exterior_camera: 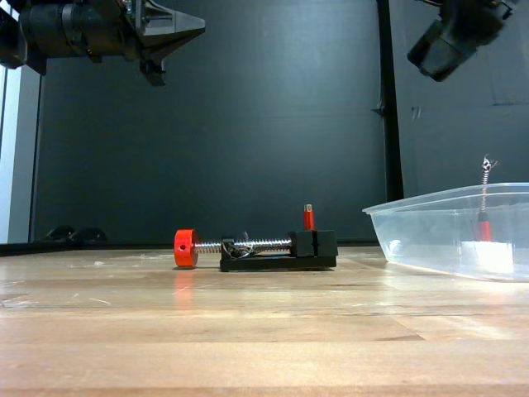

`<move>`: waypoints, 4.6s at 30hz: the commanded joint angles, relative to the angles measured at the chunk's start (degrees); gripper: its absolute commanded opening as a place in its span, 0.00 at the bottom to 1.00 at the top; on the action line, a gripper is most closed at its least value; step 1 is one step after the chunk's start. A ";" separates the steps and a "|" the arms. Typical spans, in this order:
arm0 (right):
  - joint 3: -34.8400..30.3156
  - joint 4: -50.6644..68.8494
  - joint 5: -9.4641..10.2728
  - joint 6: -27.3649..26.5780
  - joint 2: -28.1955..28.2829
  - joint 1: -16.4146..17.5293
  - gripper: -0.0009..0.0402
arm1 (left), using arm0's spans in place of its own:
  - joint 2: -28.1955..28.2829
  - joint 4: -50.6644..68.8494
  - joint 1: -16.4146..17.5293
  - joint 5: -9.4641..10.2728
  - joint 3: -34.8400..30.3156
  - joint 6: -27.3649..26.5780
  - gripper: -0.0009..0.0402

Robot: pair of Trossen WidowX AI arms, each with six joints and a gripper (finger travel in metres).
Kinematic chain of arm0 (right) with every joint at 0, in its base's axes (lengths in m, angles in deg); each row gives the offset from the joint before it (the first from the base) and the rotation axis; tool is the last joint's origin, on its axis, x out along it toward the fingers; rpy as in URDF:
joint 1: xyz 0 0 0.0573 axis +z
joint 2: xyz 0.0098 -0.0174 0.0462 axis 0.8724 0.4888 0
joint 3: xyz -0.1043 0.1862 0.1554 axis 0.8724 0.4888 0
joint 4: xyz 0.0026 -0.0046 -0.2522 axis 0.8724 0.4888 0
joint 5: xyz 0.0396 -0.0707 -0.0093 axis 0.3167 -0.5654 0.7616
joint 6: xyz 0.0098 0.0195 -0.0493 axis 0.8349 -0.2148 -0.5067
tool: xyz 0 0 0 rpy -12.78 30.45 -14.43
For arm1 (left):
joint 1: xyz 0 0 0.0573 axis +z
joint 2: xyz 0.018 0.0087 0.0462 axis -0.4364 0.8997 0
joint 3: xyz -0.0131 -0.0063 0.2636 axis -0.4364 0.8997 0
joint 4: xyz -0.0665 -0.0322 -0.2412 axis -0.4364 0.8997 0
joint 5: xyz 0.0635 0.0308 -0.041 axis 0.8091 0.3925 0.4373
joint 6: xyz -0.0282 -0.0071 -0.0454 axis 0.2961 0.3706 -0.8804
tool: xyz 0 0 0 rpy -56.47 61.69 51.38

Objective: Pick the RCA connector and install on taskboard

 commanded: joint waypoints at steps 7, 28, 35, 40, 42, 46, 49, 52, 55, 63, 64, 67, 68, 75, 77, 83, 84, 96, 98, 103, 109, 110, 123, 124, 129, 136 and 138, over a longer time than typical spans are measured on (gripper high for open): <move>0.02 7.54 -1.92 4.90 0.04 5.51 0.02 | 0.02 0.02 0.00 0.00 0.00 0.00 0.02; 0.09 13.66 -2.38 9.40 8.11 9.66 0.15 | 0.02 0.00 0.00 0.00 0.00 0.00 0.02; 2.43 11.85 -2.40 11.26 8.90 10.27 0.28 | 0.02 0.00 0.00 0.00 0.00 0.00 0.02; 4.17 9.62 -2.89 12.28 8.98 11.41 0.30 | 0.02 0.02 0.00 0.00 0.00 0.00 0.02; 4.92 8.55 -2.89 12.41 9.18 11.54 0.31 | 0.02 0.00 0.02 -0.02 0.00 0.00 0.02; 7.23 4.74 -2.89 13.75 9.90 11.69 0.33 | 0.02 0.00 0.02 0.00 0.00 0.00 0.02; 8.41 1.99 -2.89 13.77 10.67 11.78 0.36 | 0.02 0.02 0.00 0.00 0.00 0.00 0.02; 9.14 0.50 -2.89 13.81 11.21 11.82 0.38 | 0.02 0.02 0.00 0.00 0.00 0.00 0.02; 10.29 -1.36 -2.89 13.92 11.30 11.80 0.40 | 0.02 0.02 0.00 0.00 0.00 0.00 0.02; 13.44 -6.47 -2.89 13.90 12.07 11.82 0.42 | 0.02 0.00 0.02 -0.02 0.00 0.00 0.02; 13.79 -7.15 -2.89 13.90 12.07 11.82 0.42 | 0.02 0.00 0.00 0.00 0.00 0.00 0.02; 14.86 -8.90 -2.93 13.92 12.07 11.82 0.42 | 0.02 0.02 0.00 0.00 0.00 0.00 0.02; 15.21 -9.42 -2.97 13.92 12.07 11.80 0.42 | 0.02 0.02 0.02 0.00 0.00 0.00 0.02; 16.68 -11.69 -4.46 13.90 12.07 11.80 0.42 | 0.02 0.02 0.02 -0.02 0.00 0.00 0.02; 16.81 -12.26 -4.42 13.92 12.41 11.78 0.42 | 0.02 0.00 0.00 0.00 0.00 0.00 0.02; 16.94 -14.67 -3.82 13.70 14.78 11.78 0.42 | 0.02 0.02 0.00 0.00 0.00 0.00 0.02; 16.94 -14.99 -3.78 13.68 15.13 11.78 0.42 | 0.02 0.00 0.00 0.00 0.00 0.00 0.02; 18.64 -18.51 -3.93 13.70 16.50 11.80 0.42 | 0.02 0.00 0.02 0.00 0.00 0.00 0.02; 19.28 -19.45 -4.07 13.70 16.50 11.80 0.42 | 0.02 0.00 0.00 0.00 0.00 0.00 0.02; 20.24 -21.05 -4.44 13.68 16.50 11.76 0.42 | 0.02 0.02 0.00 0.00 0.00 0.00 0.02; 20.90 -22.16 -4.57 13.66 16.57 11.74 0.42 | 0.02 0.00 0.00 0.00 0.00 0.00 0.02; 21.03 -22.40 -4.57 13.66 16.57 11.74 0.42 | 0.02 0.00 0.00 0.00 0.00 0.00 0.02; 21.07 -23.78 -4.07 13.68 18.47 11.65 0.30 | 0.02 0.02 0.00 0.00 0.00 0.00 0.02; 21.07 -23.87 -4.07 13.68 18.49 11.65 0.29 | 0.02 0.00 0.00 0.00 0.00 0.00 0.02; 21.07 -24.02 -4.33 13.84 18.47 11.65 0.23 | 0.02 0.00 0.00 0.00 0.00 0.00 0.02; 21.07 -24.02 -4.31 13.88 18.47 11.65 0.17 | 0.02 0.00 0.00 0.00 0.00 0.00 0.02; 21.05 -24.04 -4.31 13.90 18.47 11.65 0.14 | 0.02 0.02 0.00 0.00 0.00 0.00 0.02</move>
